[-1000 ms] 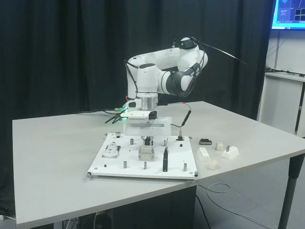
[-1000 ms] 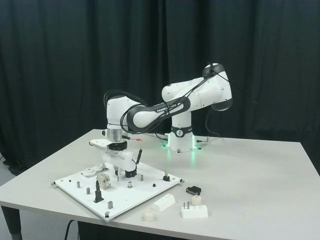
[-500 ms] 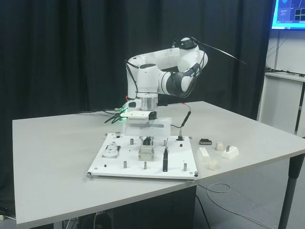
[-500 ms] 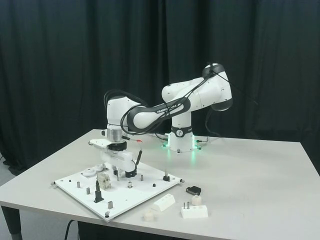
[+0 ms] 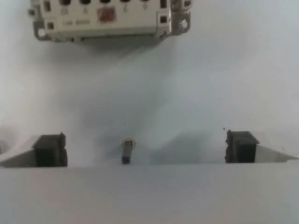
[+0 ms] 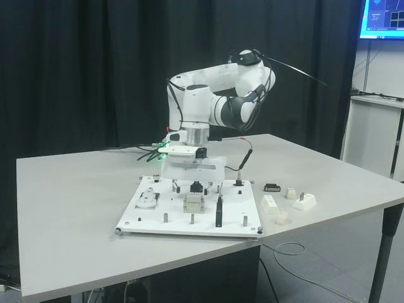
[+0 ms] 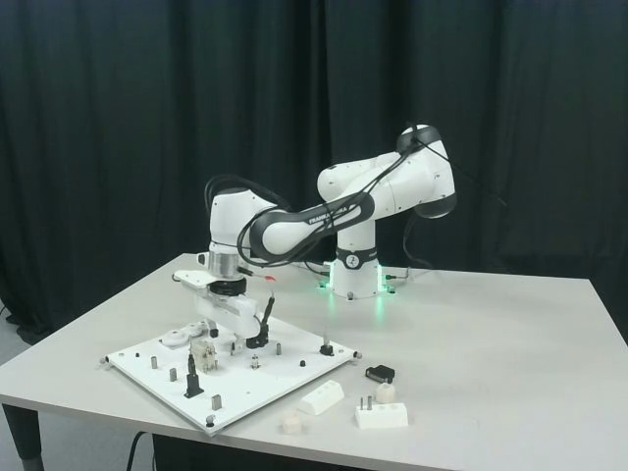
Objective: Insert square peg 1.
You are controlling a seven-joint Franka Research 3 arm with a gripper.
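End effector point(image 5: 142, 149) w/ fingertips point(image 5: 49, 150) spread wide, nothing held; a small upright peg point(image 5: 127, 150), presumably square peg 1 (shape too small to confirm), stands btwn them, nearer 1 fingertip than the other, on the white board point(image 6: 151, 218). A boxy connector block point(image 5: 105, 18) sits just beyond the end effector. In room views the arm point(image 7: 324, 211) hangs low over the board's far side on the grey tabletop point(image 6: 69, 189). Risks, judged: off-centre closing could tip or push the peg vs. gripping it squarely; a skewed grip would likely jam at the hole; descending further w/o alignment may strike the board or block
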